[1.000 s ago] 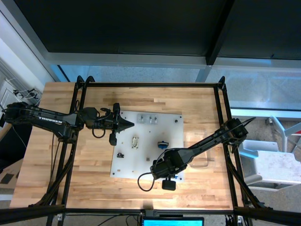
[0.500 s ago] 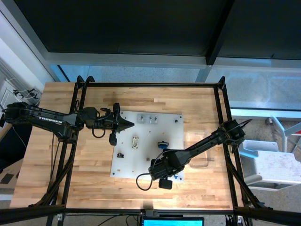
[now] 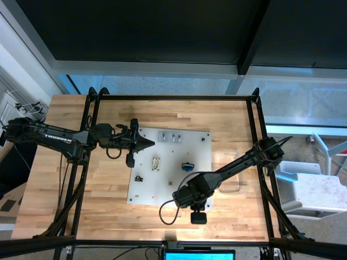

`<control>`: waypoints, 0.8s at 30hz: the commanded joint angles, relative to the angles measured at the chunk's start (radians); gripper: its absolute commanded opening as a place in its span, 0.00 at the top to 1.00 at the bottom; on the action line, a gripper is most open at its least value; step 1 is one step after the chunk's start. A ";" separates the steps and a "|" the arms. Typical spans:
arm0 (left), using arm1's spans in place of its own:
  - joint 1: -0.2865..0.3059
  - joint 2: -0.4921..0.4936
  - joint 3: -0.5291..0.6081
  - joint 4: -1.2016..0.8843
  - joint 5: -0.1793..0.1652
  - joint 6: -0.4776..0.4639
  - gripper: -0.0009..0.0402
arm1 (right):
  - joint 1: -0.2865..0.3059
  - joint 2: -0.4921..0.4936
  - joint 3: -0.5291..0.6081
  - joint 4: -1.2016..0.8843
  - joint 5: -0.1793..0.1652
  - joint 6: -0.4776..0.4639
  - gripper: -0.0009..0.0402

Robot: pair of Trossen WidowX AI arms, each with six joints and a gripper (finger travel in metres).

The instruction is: Pick the M12 fastener and fasten on the M12 threads

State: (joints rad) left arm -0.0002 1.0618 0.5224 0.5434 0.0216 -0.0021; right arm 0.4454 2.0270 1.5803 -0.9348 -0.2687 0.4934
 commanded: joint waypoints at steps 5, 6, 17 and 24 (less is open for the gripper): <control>0.000 0.000 0.000 0.001 0.000 0.000 0.98 | 0.000 -0.019 0.000 -0.011 0.014 0.009 0.98; 0.000 0.000 0.000 0.001 0.000 0.000 0.98 | 0.000 -0.019 0.000 -0.011 0.015 0.012 0.98; 0.000 0.000 0.000 0.001 0.000 0.000 0.98 | -0.002 -0.023 0.000 -0.013 0.111 0.015 0.98; 0.000 0.000 0.000 0.001 0.000 0.000 0.98 | -0.005 -0.023 0.000 -0.013 0.157 0.021 0.98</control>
